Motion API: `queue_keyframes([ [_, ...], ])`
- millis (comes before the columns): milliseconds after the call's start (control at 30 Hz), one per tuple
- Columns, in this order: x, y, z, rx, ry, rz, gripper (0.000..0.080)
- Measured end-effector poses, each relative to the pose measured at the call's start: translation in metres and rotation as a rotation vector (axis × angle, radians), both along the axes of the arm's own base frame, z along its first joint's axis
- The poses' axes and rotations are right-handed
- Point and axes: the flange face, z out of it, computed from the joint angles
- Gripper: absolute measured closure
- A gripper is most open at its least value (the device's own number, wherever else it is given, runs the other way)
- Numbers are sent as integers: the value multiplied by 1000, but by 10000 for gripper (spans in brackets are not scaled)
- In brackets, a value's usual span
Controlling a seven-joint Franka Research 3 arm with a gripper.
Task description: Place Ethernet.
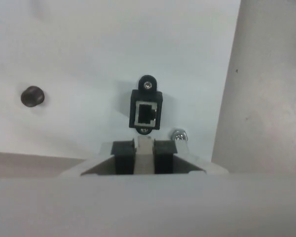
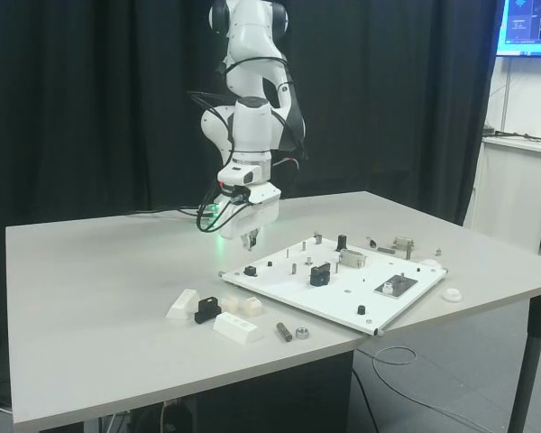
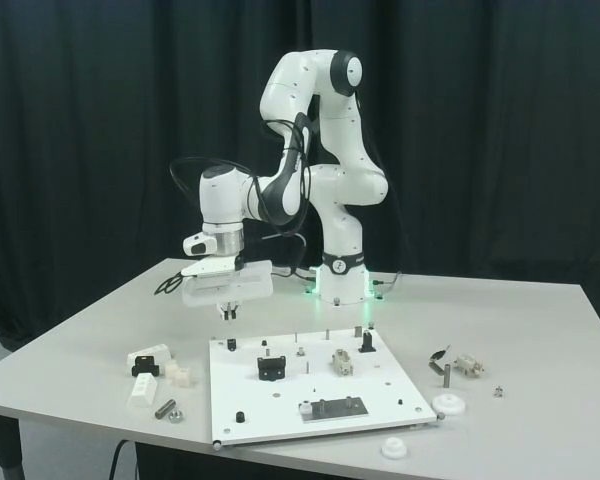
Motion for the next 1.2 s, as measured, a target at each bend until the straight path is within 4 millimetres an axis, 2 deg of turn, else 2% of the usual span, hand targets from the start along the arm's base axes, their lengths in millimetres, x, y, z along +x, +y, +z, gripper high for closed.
queue_keyframes([
  [867,3,2,2,-2,-7,7,726],
  [1200,9,-1,9,-16,-41,-10,726],
])
